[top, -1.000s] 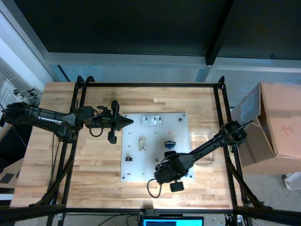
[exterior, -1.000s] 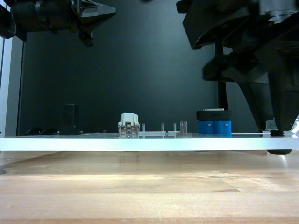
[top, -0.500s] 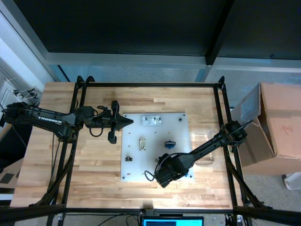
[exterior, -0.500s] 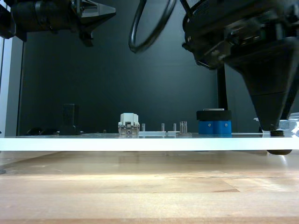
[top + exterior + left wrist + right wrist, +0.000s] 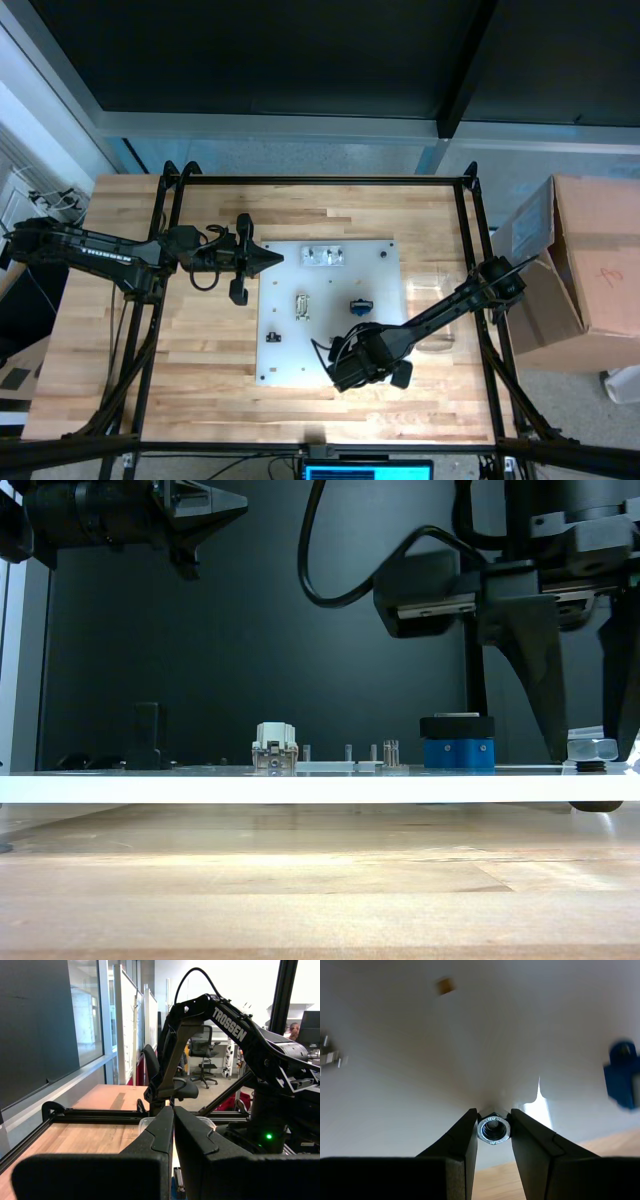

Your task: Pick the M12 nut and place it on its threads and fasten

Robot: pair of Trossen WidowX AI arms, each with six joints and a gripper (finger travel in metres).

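- Right gripper [image 5: 493, 1114] narrow, fingers [image 5: 462, 1136] clamped on the nut [image 5: 493, 1129], its bore facing the wrist camera
- Low view: nut sits atop the black stud [image 5: 592, 765], ribs showing beneath, at near right edge of white board [image 5: 280, 365]
- Clear tray [image 5: 440, 347] just right of board, partly under right arm; contents cannot be made out
- Left gripper [image 5: 278, 258] closed, raised over board's far left edge

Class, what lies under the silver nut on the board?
The ribbed stud; the nut sits atop it, gripped by the right end effector. Threads inside are hidden. Left end effector hovers above the board's left edge.
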